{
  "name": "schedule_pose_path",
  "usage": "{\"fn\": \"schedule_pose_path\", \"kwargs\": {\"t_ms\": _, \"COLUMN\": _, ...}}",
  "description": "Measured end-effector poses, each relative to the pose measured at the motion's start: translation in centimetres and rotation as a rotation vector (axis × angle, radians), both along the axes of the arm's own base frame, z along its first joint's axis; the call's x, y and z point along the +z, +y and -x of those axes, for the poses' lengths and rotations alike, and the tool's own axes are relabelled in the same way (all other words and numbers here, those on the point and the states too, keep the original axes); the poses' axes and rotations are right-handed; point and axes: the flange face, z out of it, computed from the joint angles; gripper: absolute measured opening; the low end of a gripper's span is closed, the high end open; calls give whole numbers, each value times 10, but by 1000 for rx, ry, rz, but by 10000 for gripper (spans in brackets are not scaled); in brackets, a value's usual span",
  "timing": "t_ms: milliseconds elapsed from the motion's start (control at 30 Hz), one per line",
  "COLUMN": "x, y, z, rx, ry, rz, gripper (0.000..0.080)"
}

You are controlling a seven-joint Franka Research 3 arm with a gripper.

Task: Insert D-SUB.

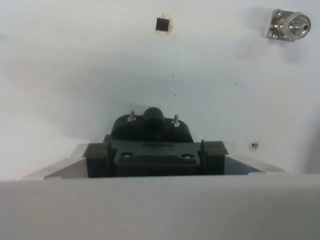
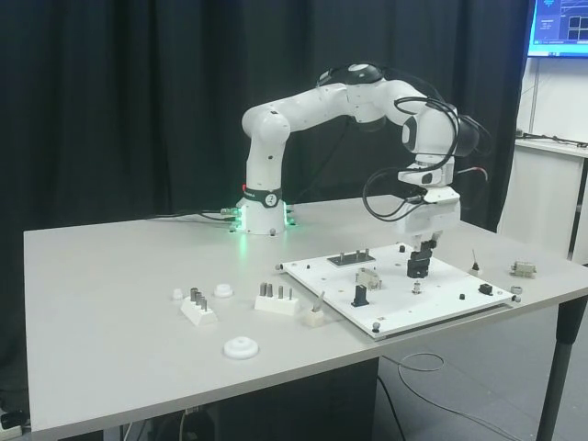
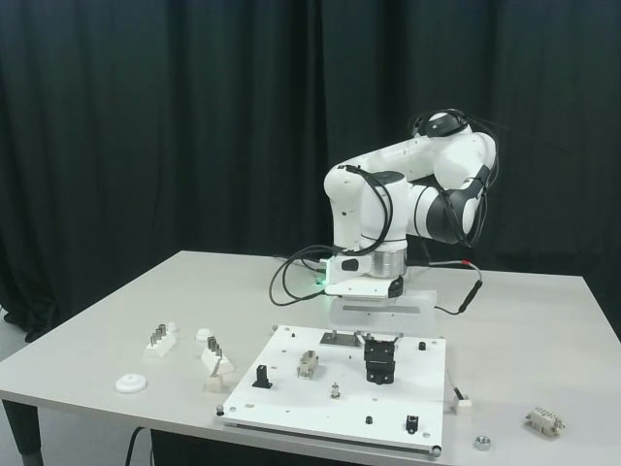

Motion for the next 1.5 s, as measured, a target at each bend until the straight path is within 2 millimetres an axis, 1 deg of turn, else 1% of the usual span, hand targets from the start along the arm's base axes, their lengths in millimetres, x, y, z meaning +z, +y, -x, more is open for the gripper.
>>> {"fn": "schedule_pose_path", "kwargs": {"t_ms": 167, "x": 0, "y": 0, "z": 0, "rx": -31, "ry": -4, "rz": 0, "gripper": 383}}
{"fn": "schedule_pose_path", "kwargs": {"t_ms": 567, "x": 0, "y": -1, "z": 1, "rx": -35, "ry": -1, "rz": -1, "gripper": 383}}
{"fn": "schedule_pose_path", "kwargs": {"t_ms": 1000, "x": 0, "y": -2, "z": 7, "rx": -44, "ry": 7, "rz": -5, "gripper": 383}}
{"fn": "schedule_pose_path", "kwargs": {"t_ms": 1500, "x": 0, "y": -2, "z": 7, "rx": -64, "ry": 3, "rz": -5, "gripper": 383}}
